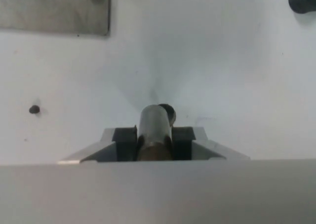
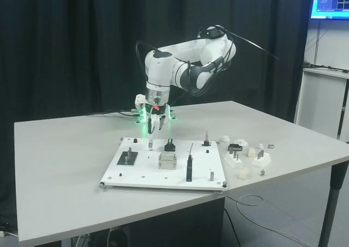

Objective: Insert round peg 4.

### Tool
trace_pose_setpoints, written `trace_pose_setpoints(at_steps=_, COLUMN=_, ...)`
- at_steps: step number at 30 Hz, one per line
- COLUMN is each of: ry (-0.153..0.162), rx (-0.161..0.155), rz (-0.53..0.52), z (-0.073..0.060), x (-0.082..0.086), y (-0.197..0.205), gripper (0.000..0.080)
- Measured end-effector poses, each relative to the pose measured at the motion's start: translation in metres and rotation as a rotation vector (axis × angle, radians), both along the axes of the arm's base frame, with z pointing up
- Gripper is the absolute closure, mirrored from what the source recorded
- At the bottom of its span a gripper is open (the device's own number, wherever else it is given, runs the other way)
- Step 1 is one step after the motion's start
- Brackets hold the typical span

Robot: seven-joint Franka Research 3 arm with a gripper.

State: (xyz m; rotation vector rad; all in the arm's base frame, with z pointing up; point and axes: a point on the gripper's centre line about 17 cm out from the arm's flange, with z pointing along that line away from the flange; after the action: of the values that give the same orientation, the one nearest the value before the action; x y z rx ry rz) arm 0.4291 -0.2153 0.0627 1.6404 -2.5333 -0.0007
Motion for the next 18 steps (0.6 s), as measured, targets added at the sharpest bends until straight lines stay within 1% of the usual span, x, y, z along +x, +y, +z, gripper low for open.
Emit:
trace_pose_setpoints(at_steps=4, ry=-0.008, rx=0.005, rz=-0.003, z=-0.0025, x=0.0020, y=0.0019, gripper=0.0658)
trace_pose_setpoints(at_steps=18, ry=-0.016, rx=0.013, rz=-0.013, z=-0.0055, x=0.0001, y=0.0035, gripper=0.0658)
